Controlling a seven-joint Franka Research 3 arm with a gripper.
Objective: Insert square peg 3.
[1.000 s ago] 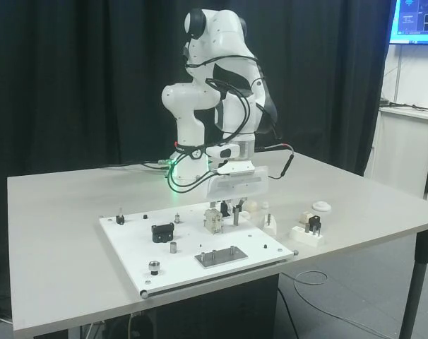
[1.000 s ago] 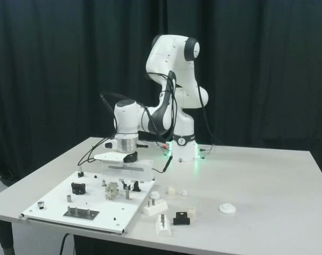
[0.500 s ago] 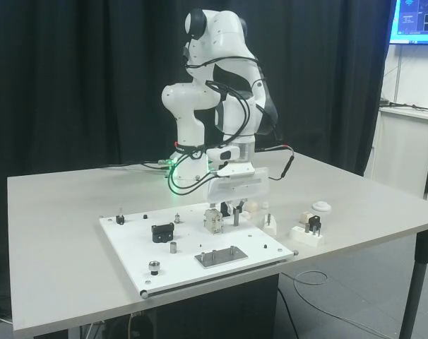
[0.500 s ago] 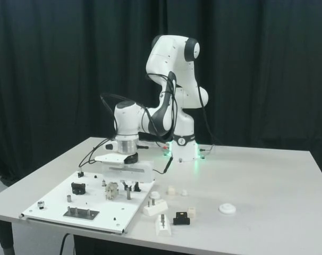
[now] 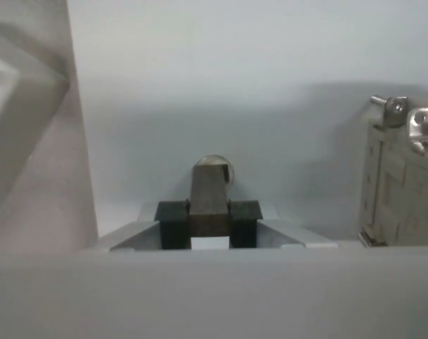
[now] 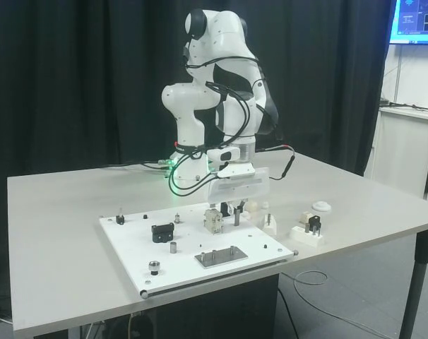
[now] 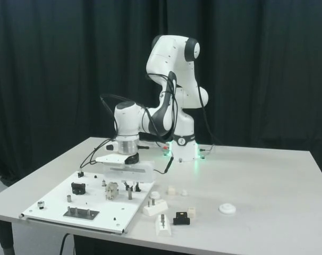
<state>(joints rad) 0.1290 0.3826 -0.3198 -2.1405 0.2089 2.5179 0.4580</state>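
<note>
Your gripper [image 5: 210, 236] is clenched on the square peg [image 5: 209, 198], black fingers [image 5: 173, 224] pressing both its sides. The peg hangs upright just above the white board [image 6: 189, 244], near a grey metal block [image 5: 401, 183]. Farther out on the worktop [image 7: 267, 191], white holders [image 6: 307, 232] carry small parts.

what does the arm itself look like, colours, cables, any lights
The arm is white with rounded, glossy shells and black bands at its joints. Loose black cables loop from the wrist toward the base, where a green light glows. A flat white plate sits under the wrist, above the pincer, whose fingers are black blocks.
</note>
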